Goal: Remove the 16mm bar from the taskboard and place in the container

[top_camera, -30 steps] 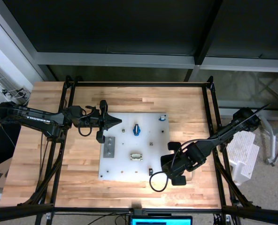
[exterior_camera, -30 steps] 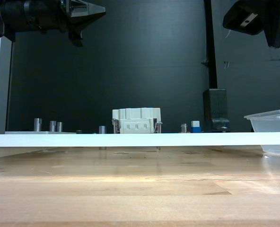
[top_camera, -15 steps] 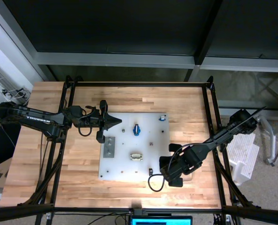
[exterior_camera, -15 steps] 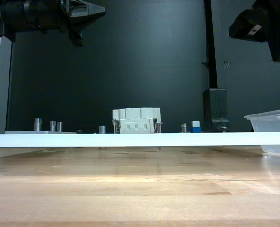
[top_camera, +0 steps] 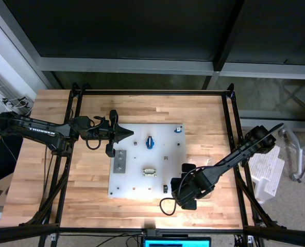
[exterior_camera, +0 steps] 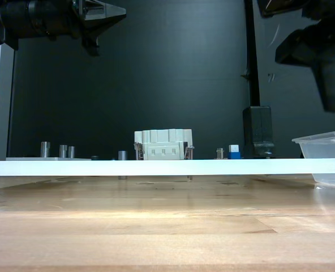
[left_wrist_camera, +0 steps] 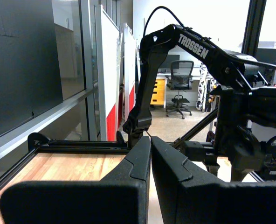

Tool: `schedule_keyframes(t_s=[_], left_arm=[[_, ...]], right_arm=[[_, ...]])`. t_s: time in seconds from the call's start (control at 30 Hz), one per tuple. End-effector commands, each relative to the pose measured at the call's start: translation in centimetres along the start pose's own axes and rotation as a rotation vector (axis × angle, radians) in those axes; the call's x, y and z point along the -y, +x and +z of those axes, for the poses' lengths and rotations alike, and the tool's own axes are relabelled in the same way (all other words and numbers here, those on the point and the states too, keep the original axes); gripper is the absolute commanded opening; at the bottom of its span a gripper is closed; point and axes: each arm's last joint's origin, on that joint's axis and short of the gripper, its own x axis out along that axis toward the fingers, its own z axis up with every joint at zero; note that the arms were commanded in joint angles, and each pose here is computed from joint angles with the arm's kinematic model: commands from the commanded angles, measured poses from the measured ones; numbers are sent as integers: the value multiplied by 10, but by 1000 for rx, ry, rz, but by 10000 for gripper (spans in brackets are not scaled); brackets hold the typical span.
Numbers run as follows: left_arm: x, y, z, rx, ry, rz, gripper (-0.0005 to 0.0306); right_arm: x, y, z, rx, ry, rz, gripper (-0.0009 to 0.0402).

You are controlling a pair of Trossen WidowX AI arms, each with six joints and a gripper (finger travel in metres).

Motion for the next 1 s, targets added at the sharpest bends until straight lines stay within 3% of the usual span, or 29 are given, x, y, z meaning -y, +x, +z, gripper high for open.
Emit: schedule_keyframes(t_s=[0.03,0.6,1.0], left_arm=[[0,0,0,0,0,0,0],[0,0,0,0,0,0,0],[0,0,0,0,0,0,0]], right_arm=[[-3,7,1,-4,-3,-5,204],[-8,33,-1,-25,-22,-18,176],[-8,33,-2,-24,-43,-18,92]])
